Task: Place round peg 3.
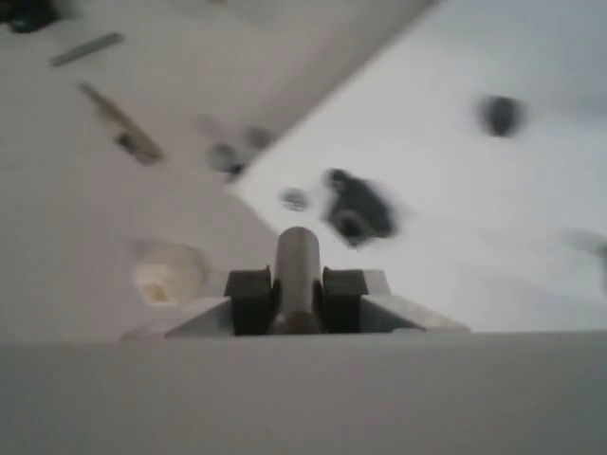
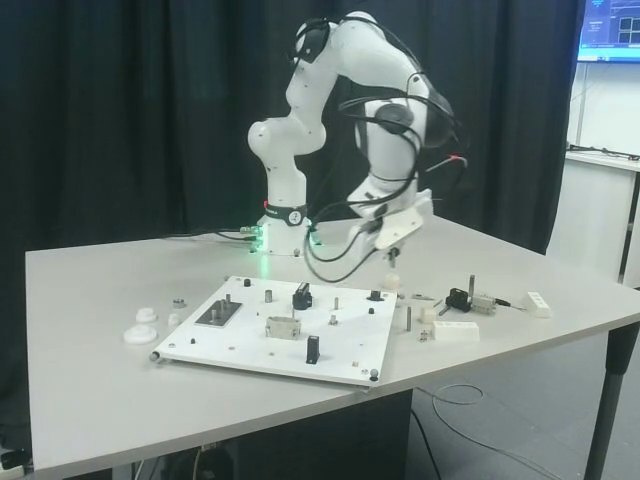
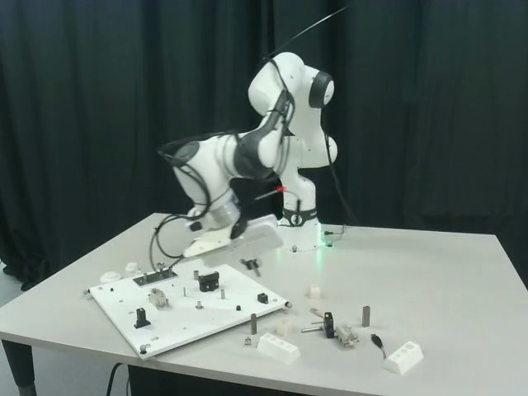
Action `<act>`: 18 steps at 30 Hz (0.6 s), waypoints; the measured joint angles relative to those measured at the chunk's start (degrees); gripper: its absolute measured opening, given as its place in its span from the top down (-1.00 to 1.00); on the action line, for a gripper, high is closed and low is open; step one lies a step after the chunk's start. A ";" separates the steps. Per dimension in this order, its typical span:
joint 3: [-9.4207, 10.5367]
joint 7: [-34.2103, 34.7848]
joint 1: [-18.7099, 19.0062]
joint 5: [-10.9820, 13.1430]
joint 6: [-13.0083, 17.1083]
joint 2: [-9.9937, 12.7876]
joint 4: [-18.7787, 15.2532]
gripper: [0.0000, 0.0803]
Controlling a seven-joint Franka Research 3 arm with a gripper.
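Gripping round peg 3 [image 1: 298, 270] between closed tool [image 1: 297, 301] fingers, above white board [image 2: 290, 335].

The arm [image 2: 330, 90] is white throughout, built of smooth rounded shells that swell at each joint, with dark grey to black rings and caps where the segments meet. Its round base [image 2: 283, 232] carries a thin dark band, and green light glows at its foot. Black cables [image 2: 400, 90] loop loosely along the outer links — some hang in wide arcs below the wrist. The hand [image 3: 247, 238] is a flat white block. In the wrist view the two fingers [image 1: 248, 296] are blocky black pads set on pale grey mounts.
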 joint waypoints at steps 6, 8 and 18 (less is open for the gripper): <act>2.13 3.34 3.55 -0.36 4.09 -3.01 -4.22 0.72; 2.92 4.25 4.75 -0.61 5.75 -3.97 -5.65 0.72; 6.73 7.94 10.90 -3.22 15.90 -8.08 -13.25 0.72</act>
